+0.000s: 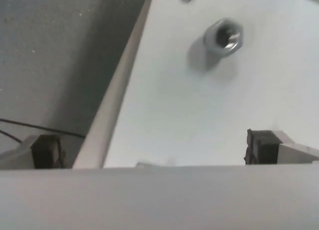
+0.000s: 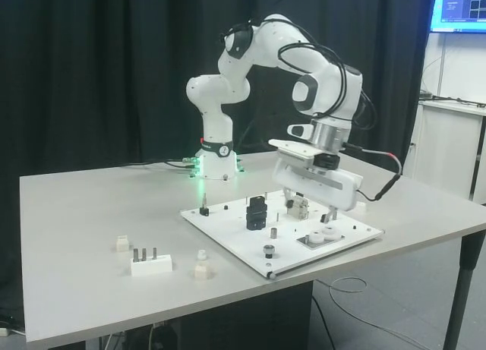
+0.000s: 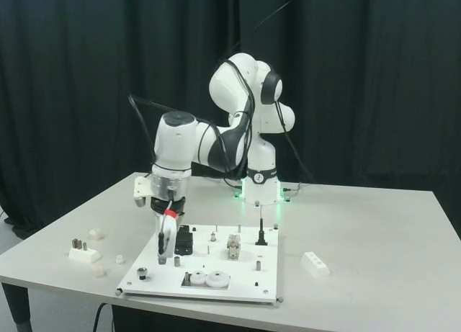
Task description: Pick small gear.
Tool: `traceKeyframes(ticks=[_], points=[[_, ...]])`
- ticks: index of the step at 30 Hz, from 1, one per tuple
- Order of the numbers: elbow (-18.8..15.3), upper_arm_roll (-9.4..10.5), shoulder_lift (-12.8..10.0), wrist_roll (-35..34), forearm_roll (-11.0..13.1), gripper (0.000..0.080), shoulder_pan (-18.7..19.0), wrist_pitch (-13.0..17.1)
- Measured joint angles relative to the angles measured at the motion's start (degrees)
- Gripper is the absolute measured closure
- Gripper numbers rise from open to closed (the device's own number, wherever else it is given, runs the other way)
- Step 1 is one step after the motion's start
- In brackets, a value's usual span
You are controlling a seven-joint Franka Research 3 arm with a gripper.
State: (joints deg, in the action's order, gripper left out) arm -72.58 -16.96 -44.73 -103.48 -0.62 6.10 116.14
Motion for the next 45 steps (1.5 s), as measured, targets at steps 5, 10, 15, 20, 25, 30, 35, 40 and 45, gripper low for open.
traceKeyframes(ticks=[5,10,15,20,25,30,35,40,45], points=[[0.0,0.01,0.4,4.9,0.0,0.0003,-1.5,-1.8],[-0.1,0.33,0.4,9.4,0.0,0.0003,-3.3,-3.2],[-0.9,0.96,0.6,13.8,0.0,0.0003,-5.3,-3.7],[-2.7,0.97,1.1,17.0,0.2,0.0003,-6.8,-3.6],[-5.0,0.96,2.2,20.2,0.3,0.0003,-8.2,-2.7],[-8.1,0.91,3.8,23.6,1.3,0.0003,-9.6,-0.5],[-11.8,0.67,5.7,27.4,3.3,0.0003,-10.8,2.5],[-16.0,0.04,7.5,30.6,6.2,0.0003,-11.8,6.4],[-20.1,-1.14,8.7,32.8,9.5,0.0003,-12.2,10.8]])
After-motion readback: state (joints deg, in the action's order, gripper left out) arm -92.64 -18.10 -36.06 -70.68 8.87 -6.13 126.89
